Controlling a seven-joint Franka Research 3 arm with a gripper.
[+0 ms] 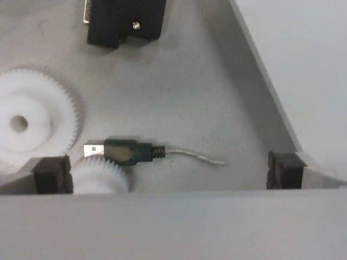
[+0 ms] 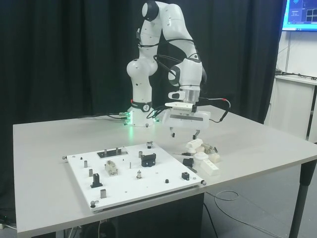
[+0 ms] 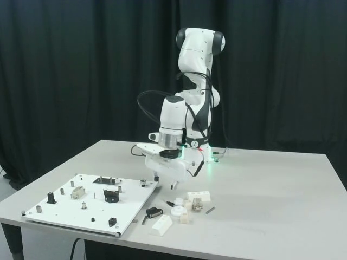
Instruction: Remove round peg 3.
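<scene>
Arm: the white Franka arm [image 2: 168,54] stands at the far side of the grey table [image 2: 49,139], bent forward and down over the near right part of it.
Pincer: the pincer [image 2: 184,133] hangs above the table, just beyond the loose parts and off the board's right edge; its jaws are spread wide and hold nothing. In the wrist view the two black fingertips [image 1: 52,174] stand far apart with bare table between them.
Board: a white board [image 2: 148,186] lies flat on the table's near left part, carrying small upright pegs, black holders and other fittings.
Round peg 3: several small grey pegs [image 2: 149,145] stand on the board, well apart from the pincer; which of them is number 3 cannot be told.
Loose parts: a cluster of white blocks [image 2: 208,166] and gears lies on the table just right of the board, below the pincer.
Wrist view: a large white gear [image 1: 32,122] and a smaller white gear [image 1: 100,176] lie near one fingertip; a black USB plug [image 1: 127,151] with a short cable stub lies flat between the fingertips; a black block [image 1: 124,21] lies further off.
Base light: a green light [image 2: 130,119] glows at the arm's foot.
</scene>
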